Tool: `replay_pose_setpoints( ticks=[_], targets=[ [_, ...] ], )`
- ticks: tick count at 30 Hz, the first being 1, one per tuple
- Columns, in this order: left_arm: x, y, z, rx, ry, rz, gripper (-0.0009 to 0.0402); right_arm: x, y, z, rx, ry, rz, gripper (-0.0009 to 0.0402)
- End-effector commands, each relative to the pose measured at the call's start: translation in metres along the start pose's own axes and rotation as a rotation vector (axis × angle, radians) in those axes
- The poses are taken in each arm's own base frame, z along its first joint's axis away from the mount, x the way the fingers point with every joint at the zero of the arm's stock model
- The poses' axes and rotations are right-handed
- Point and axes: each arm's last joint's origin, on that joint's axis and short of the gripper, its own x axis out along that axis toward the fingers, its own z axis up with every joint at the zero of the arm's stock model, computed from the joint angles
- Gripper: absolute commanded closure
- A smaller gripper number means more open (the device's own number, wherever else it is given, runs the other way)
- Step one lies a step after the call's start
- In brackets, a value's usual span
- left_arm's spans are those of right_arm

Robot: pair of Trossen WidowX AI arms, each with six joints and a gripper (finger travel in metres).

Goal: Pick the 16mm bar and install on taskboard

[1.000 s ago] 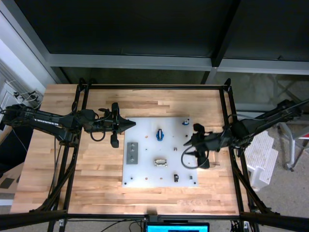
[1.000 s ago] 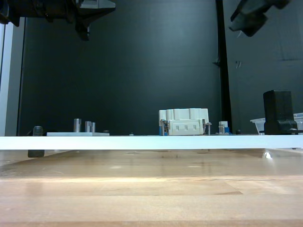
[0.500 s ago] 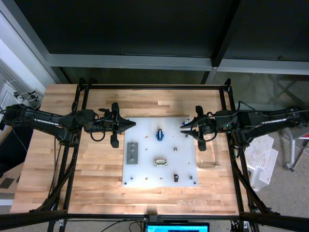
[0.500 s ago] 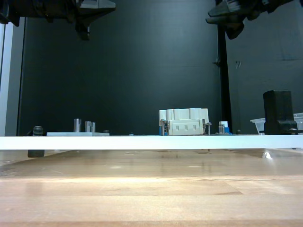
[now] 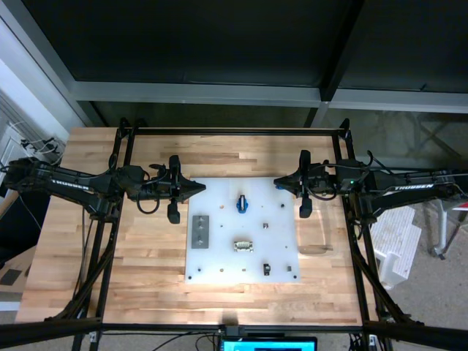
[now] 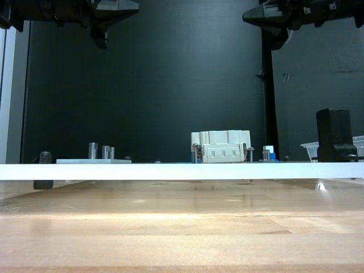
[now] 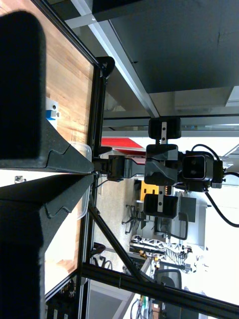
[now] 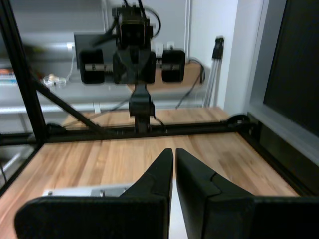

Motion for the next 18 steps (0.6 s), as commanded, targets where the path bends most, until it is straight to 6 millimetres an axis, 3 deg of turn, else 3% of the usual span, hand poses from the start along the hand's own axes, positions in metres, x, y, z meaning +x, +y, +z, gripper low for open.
replay_pose_setpoints(
  ticks=[1, 18],
  targets=[
    [0.0, 0.0, 0.0002, 0.0, -0.001, 0.0, 0.0393, 0.0001, -0.004, -0.0029, 0.007, -0.022, 0.026, 0.0391],
    [0.0, 0.0, 0.0002, 0.0, -0.001, 0.0, 0.0392, 0.0004, -0.0072, -0.0077, 0.016, -0.049, 0.041, 0.0393]
  ],
)
